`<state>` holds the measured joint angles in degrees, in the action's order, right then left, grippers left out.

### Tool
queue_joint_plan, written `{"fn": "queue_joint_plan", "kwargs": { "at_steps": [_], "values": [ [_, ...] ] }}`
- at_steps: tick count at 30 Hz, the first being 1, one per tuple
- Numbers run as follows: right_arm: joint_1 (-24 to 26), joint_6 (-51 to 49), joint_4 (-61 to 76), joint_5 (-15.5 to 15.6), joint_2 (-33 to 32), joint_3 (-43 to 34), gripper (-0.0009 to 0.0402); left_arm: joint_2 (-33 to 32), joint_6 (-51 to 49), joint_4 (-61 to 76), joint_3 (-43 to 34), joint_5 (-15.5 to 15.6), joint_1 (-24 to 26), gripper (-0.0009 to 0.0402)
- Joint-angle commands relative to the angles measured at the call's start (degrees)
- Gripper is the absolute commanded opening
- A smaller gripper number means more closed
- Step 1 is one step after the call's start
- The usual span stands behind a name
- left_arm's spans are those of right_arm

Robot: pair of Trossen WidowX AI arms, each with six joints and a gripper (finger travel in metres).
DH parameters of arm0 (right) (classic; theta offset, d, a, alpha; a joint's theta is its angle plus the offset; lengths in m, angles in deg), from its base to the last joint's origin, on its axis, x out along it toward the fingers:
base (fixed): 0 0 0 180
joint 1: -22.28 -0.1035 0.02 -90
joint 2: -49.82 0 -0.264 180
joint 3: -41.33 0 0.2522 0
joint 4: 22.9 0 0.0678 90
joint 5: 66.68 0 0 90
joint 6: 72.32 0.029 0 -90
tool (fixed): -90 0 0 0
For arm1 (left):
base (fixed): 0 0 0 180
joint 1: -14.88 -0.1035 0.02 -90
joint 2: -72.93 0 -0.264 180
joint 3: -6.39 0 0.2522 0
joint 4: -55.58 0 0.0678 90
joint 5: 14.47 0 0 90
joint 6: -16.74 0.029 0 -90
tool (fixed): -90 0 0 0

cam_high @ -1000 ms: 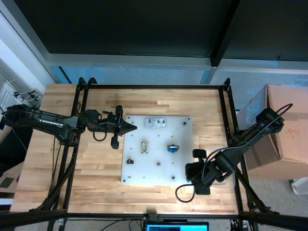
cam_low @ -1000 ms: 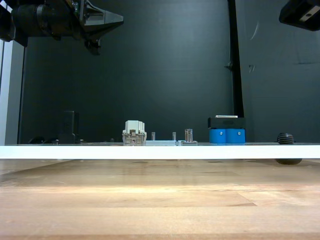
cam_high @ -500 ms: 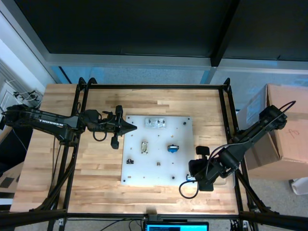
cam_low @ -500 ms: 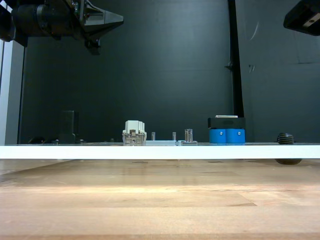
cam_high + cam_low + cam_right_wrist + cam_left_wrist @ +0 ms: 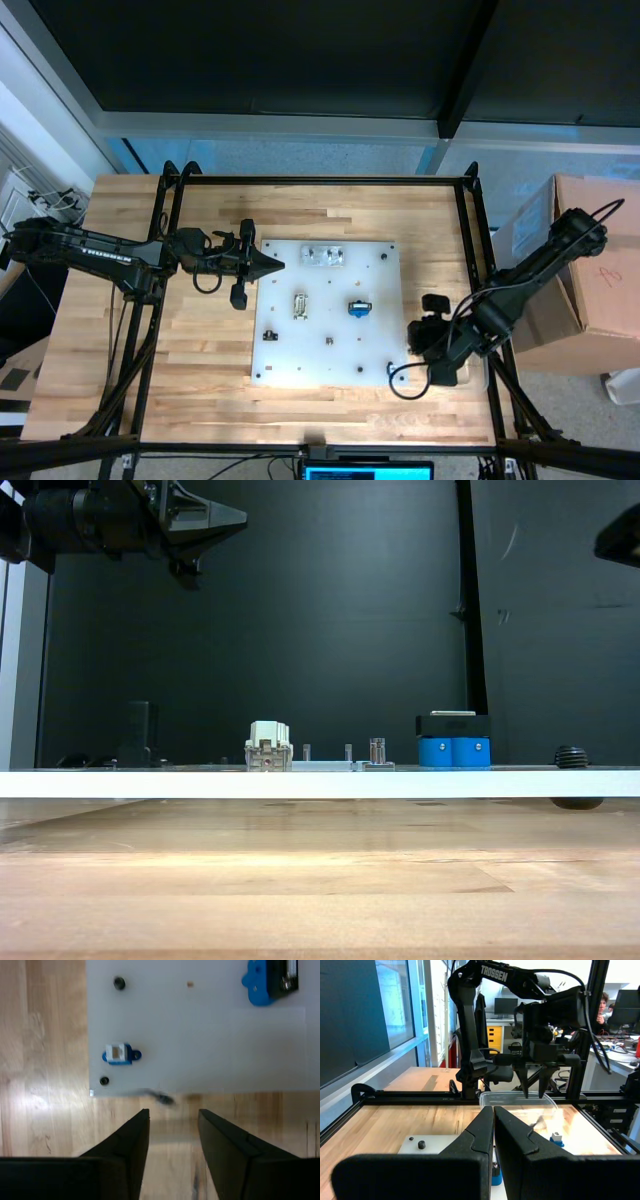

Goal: Remove the RJ45 connector from the taskboard and place in the container

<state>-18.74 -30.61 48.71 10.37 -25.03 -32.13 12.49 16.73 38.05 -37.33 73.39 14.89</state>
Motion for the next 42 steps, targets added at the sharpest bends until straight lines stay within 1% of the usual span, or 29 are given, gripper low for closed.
{"fn": "queue_joint_plan", "kwargs": {
  "at_steps": [1,7,13,23,31,34,37,40,42],
  "values": [
    [-0.8,0.5,0.0,-0.1,2.8,2.4,0.0174,0.0,0.0,0.0,0.0,0.0,0.0,0.0],
    [-2.3,1.8,0.2,0.1,8.5,7.6,0.021,0.0,0.0,0.0,0.0,0.0,0.0,0.0],
    [-3.2,2.0,0.3,0.1,13.1,11.6,0.0217,0.0,0.0,0.0,0.0,0.0,0.0,0.0],
    [-3.3,1.5,0.2,0.0,13.4,12.2,0.0216,0.0,0.0,0.0,0.0,0.0,0.0,0.0],
    [-3.3,1.5,-0.3,0.1,9.3,9.4,0.0215,0.0,0.0,0.0,0.0,0.0,0.0,0.0],
    [-3.3,1.5,-0.9,1.2,6.3,7.6,0.0216,0.0,0.0,0.0,0.0,0.0,0.0,0.0],
    [-3.4,2.0,-1.8,4.0,2.8,5.9,0.0216,0.0,0.0,0.0,0.0,0.0,0.0,0.0],
    [-3.5,4.2,-3.1,4.6,-0.7,3.8,0.0216,0.0,0.0,0.0,0.0,0.0,0.0,0.0],
    [-3.7,6.0,-4.1,5.7,-2.7,2.6,0.0216,0.0,0.0,0.0,0.0,0.0,0.0,0.0]
  ]
}}
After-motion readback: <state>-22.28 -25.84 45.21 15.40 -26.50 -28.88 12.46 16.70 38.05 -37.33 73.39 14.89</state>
